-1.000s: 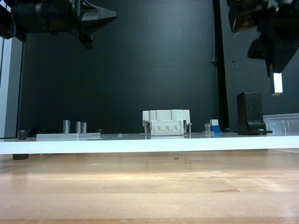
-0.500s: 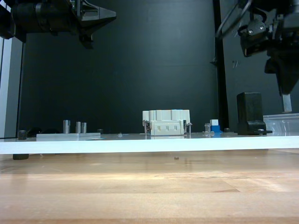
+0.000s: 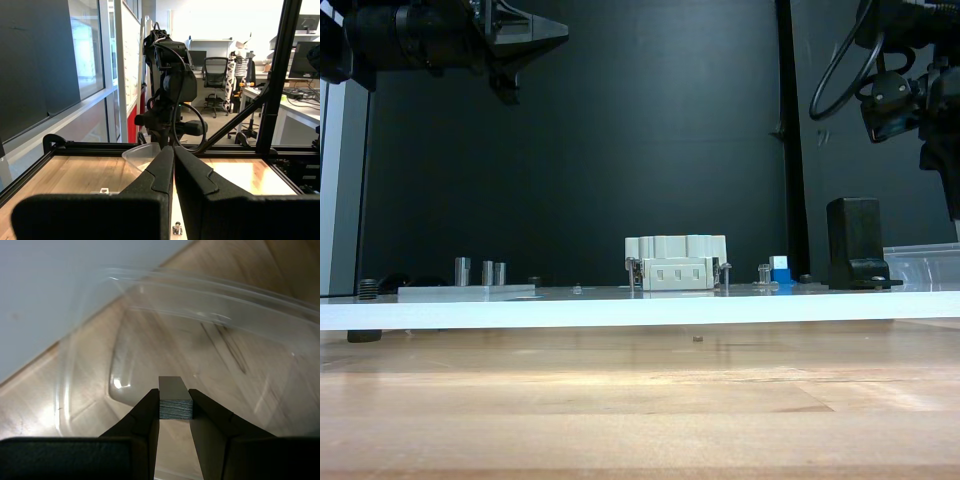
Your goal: Pick the 16mm bar from the taskboard and place it in the container
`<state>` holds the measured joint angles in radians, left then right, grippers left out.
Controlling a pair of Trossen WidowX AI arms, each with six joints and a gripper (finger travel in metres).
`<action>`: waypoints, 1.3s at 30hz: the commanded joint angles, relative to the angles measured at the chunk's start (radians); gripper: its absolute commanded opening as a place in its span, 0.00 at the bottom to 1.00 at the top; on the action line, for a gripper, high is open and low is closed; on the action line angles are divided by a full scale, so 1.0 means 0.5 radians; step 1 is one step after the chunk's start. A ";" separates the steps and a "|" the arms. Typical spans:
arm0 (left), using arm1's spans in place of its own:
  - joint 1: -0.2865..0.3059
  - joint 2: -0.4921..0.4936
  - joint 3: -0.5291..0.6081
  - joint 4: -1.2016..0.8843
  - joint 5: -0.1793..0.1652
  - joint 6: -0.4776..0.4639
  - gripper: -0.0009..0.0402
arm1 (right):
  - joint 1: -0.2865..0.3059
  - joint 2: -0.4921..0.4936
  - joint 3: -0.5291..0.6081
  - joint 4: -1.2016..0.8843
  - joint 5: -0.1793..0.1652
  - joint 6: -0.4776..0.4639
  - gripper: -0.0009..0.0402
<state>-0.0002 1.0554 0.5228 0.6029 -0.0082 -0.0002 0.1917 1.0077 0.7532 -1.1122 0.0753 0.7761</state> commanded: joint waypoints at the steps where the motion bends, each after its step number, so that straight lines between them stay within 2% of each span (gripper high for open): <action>1: 0.001 0.000 0.000 0.000 0.001 0.000 0.02 | -0.002 0.000 0.000 -0.013 0.002 0.002 0.06; 12: 0.000 0.001 0.000 0.000 0.001 0.000 0.02 | 0.000 0.000 0.000 -0.011 0.004 0.002 0.08; 29: 0.000 0.000 0.000 0.000 0.001 0.000 0.02 | 0.001 0.001 0.000 -0.011 0.005 0.002 0.48; 34: 0.000 0.001 0.000 0.000 0.001 0.000 0.02 | 0.001 0.000 0.000 -0.011 0.005 0.001 0.55; 39: 0.000 0.001 0.000 0.000 0.001 0.000 0.02 | 0.001 0.001 0.000 -0.009 0.005 0.001 0.57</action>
